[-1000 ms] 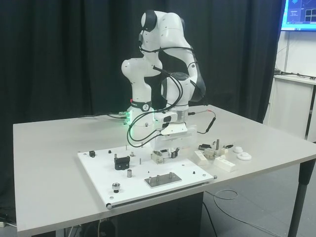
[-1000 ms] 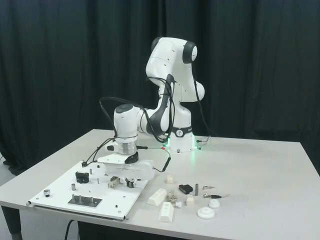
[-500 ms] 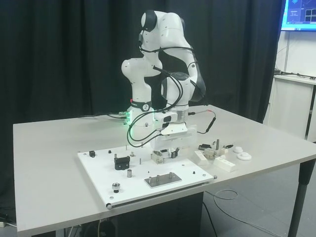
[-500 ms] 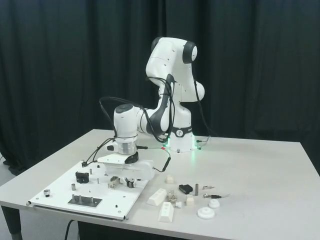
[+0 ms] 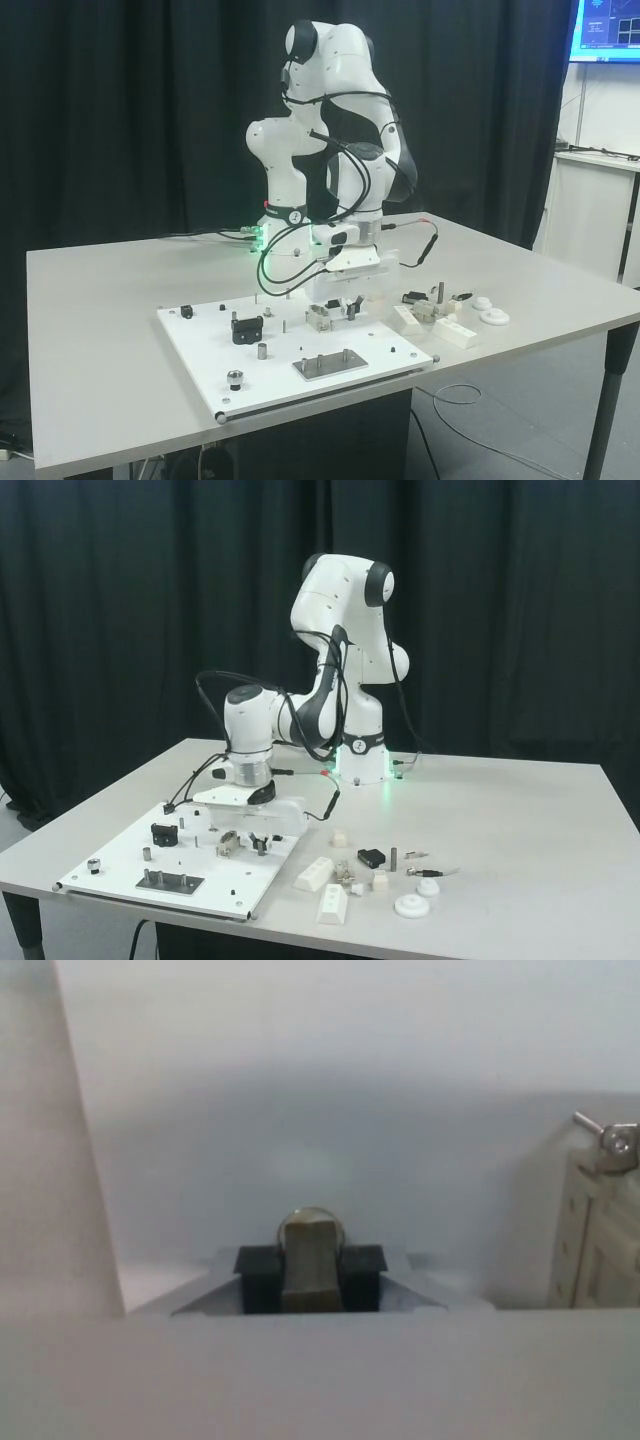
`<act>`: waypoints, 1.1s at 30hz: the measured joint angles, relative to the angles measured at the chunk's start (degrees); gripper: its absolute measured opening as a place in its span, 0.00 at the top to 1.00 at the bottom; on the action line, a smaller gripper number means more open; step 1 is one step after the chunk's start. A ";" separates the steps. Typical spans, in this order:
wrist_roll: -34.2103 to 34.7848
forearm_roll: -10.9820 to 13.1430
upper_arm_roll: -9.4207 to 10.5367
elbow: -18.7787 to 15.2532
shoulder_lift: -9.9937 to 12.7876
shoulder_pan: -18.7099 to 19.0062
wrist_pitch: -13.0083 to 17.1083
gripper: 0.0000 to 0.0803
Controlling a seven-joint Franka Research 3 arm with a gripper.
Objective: Remove square peg 3.
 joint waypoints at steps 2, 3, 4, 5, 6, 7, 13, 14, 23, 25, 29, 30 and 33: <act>-0.01 0.00 -0.02 0.01 -0.04 0.00 -0.06 0.86; -0.01 -0.01 -0.02 0.01 -0.07 0.00 -0.09 0.86; -0.02 -0.02 -0.03 0.01 -0.10 0.00 -0.12 0.86; -0.02 -0.04 -0.03 0.01 -0.13 0.00 -0.15 0.86; -0.03 -0.06 -0.04 0.01 -0.17 0.00 -0.19 0.86; -0.03 -0.08 -0.05 0.01 -0.22 0.00 -0.24 0.86; -0.07 -0.42 -0.10 0.01 -0.73 0.00 -0.67 0.86; -0.08 -0.53 -0.10 0.01 -0.85 0.00 -0.75 0.86; -0.08 -1.86 -0.56 -0.02 -3.09 0.06 -2.61 0.86; -0.07 -2.16 -0.67 -0.04 -3.70 0.06 -3.21 0.86; -0.02 -2.78 -0.87 -0.08 -4.89 0.06 -4.41 0.86; 0.07 -2.83 -0.92 -0.09 -5.15 0.06 -4.65 0.86; 0.24 -2.87 -1.05 -0.12 -5.79 0.06 -5.26 0.86</act>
